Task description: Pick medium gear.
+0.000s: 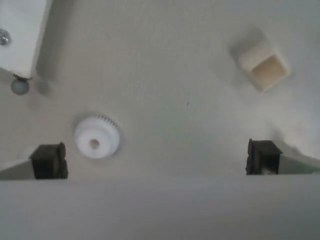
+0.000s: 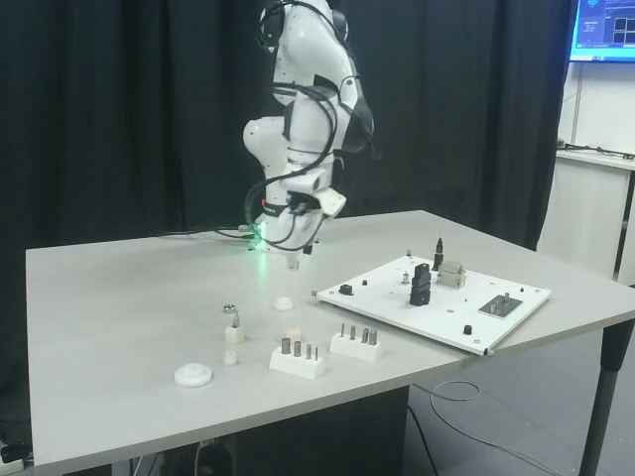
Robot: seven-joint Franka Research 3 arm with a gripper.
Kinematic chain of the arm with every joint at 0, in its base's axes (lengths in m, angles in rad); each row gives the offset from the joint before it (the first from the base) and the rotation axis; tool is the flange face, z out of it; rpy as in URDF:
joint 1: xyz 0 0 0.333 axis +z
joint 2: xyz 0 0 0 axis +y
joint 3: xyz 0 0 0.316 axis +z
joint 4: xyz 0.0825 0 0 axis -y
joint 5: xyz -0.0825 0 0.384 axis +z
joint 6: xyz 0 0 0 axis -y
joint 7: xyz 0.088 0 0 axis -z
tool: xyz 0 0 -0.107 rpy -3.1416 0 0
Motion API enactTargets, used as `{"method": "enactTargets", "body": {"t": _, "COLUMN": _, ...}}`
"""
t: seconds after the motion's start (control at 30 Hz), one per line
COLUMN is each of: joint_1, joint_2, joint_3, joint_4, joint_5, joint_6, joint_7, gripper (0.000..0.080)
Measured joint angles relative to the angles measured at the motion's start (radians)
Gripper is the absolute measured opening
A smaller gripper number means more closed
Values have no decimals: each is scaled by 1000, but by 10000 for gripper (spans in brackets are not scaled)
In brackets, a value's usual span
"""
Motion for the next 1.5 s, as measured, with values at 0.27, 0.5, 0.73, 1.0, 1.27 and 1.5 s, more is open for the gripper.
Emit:
{"method": "enactTargets", "body": {"t": 0.27, "joint_1": 0, "joint_2": -2, "joint_3": -27, "joint_4": -103, "joint_5": 44, "joint_6": 117, "joint_7": 65, "gripper": 800}}
{"method": "enactTargets", "body": {"t": 0.5, "joint_1": 0, "joint_2": -3, "joint_3": -35, "joint_4": -205, "joint_5": 78, "joint_6": 228, "joint_7": 67, "gripper": 800}}
{"method": "enactTargets", "body": {"t": 0.73, "joint_1": 1, "joint_2": -4, "joint_3": -35, "joint_4": -283, "joint_5": 101, "joint_6": 329, "joint_7": 67, "gripper": 800}}
{"method": "enactTargets", "body": {"t": 1.0, "joint_1": 4, "joint_2": 5, "joint_3": -35, "joint_4": -317, "joint_5": 151, "joint_6": 373, "joint_7": 66, "gripper": 800}}
{"method": "enactTargets", "body": {"t": 1.27, "joint_1": 6, "joint_2": 39, "joint_3": -33, "joint_4": -316, "joint_5": 184, "joint_6": 387, "joint_7": 64, "gripper": 800}}
{"method": "enactTargets", "body": {"t": 1.5, "joint_1": 8, "joint_2": 73, "joint_3": -27, "joint_4": -313, "joint_5": 215, "joint_6": 415, "joint_7": 61, "gripper": 800}}
